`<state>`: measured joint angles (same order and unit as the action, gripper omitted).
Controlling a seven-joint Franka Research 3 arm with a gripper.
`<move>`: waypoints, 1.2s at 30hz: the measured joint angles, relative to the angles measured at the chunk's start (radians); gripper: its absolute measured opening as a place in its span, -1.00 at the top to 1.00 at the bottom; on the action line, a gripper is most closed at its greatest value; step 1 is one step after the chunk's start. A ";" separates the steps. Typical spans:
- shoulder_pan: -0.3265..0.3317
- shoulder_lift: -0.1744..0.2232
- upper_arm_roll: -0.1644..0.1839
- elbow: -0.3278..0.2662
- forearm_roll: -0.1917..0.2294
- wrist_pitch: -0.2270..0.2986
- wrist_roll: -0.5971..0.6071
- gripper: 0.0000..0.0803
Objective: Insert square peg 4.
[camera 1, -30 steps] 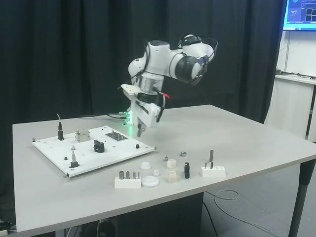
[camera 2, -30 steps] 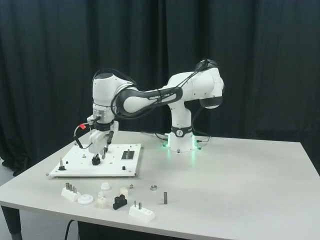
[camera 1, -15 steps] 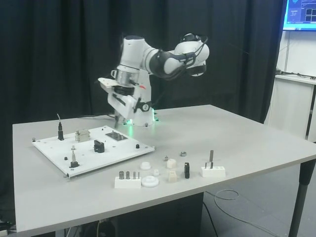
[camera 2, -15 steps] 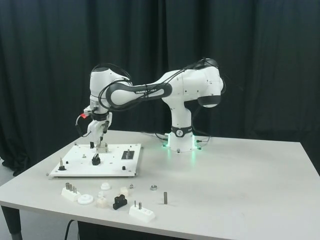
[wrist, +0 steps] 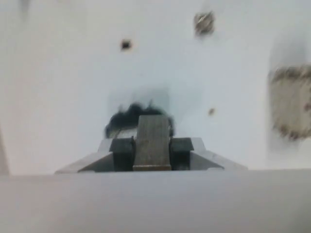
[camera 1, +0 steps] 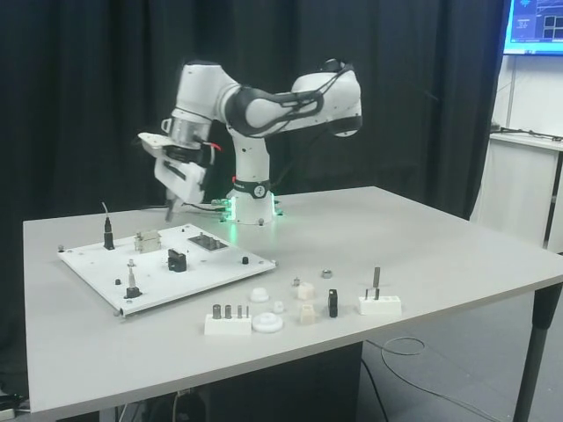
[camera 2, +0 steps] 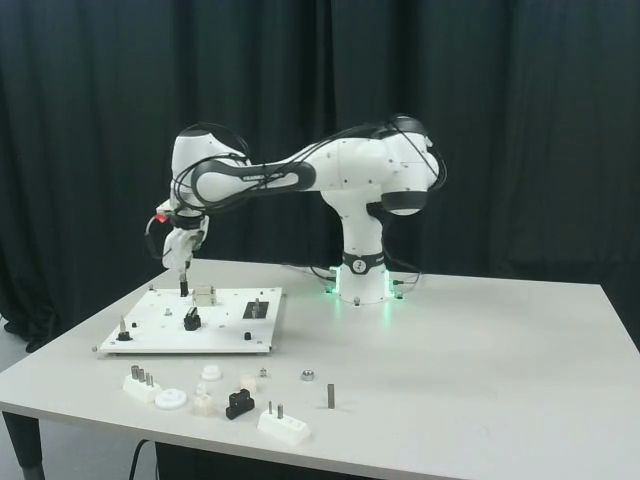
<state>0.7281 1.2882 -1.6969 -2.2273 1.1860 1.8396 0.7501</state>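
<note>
We see the white arm reaching out over the far corner of the flat white square board (camera 1: 167, 264), which lies on the smooth grey bench (camera 1: 422, 237). In the wrist view the claw (wrist: 152, 154) is clenched on a grey metal square peg (wrist: 152, 143), a straight-sided bar with flat faces, pinched between the two black fingers (wrist: 122, 146). Just under the peg's tip sits a small black blob on the board, too blurred for us to name. From the second room view, the claw (camera 2: 181, 255) hangs a little above the board (camera 2: 215, 335), over a small upright black post (camera 2: 183, 288) near its back edge. Beside that post stands a boxy grey metal block (camera 2: 206, 296). Near the bench's front edge we see a white rectangular holder with short grey pins (camera 1: 227, 322), a round white toothed disc (camera 1: 267, 323), and another white block holding a taller grey peg (camera 1: 378, 299).
</note>
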 joint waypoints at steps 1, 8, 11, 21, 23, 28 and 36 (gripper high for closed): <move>-0.013 0.000 0.000 0.000 0.005 0.002 -0.015 0.62; -0.105 0.000 0.000 0.003 0.047 0.013 -0.121 0.62; -0.145 0.000 0.001 0.008 0.064 0.012 -0.163 0.62; -0.281 -0.001 0.010 0.047 0.109 0.008 -0.278 0.62; -0.309 -0.001 0.013 0.060 0.115 0.005 -0.295 0.62; -0.381 -0.001 0.026 0.098 0.127 -0.005 -0.335 0.62; -0.494 -0.001 0.047 0.167 0.140 -0.037 -0.376 0.62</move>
<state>0.2342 1.2869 -1.6498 -2.0601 1.3264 1.8025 0.3739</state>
